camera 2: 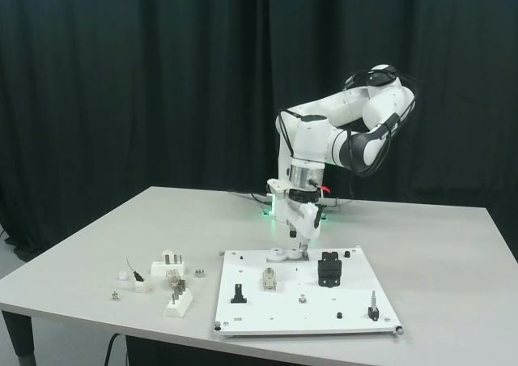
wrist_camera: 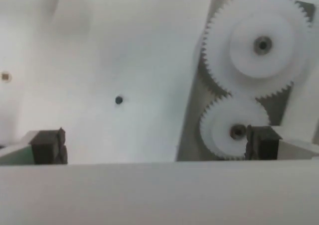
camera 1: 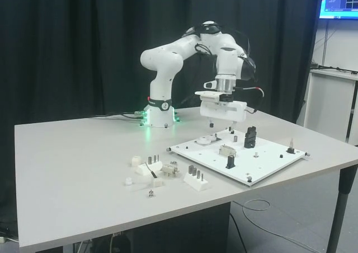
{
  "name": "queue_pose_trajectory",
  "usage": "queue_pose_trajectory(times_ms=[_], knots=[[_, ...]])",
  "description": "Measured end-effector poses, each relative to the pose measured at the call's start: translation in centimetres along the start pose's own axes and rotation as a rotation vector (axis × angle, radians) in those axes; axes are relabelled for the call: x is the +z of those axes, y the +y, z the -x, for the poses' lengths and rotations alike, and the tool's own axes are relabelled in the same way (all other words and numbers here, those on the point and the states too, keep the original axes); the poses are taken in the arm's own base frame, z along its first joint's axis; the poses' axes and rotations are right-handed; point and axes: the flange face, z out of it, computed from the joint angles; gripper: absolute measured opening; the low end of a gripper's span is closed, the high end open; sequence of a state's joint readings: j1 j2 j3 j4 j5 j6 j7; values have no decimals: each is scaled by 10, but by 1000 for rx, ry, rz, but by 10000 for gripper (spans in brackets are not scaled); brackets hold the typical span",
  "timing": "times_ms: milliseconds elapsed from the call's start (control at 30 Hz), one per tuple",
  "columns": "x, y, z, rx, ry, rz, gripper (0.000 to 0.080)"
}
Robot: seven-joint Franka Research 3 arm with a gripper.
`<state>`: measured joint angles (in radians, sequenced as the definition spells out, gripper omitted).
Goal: Pick small gear.
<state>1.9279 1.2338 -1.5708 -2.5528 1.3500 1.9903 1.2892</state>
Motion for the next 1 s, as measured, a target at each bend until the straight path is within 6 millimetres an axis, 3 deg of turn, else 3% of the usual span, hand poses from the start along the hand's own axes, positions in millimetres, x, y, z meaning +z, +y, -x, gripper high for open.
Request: queue_pose_trajectory(times_ms=[400, 1000], knots=[[-27, 0, -4, -14, -2, 49, 800], [-29, 1, -13, -23, 47, 70, 800]])
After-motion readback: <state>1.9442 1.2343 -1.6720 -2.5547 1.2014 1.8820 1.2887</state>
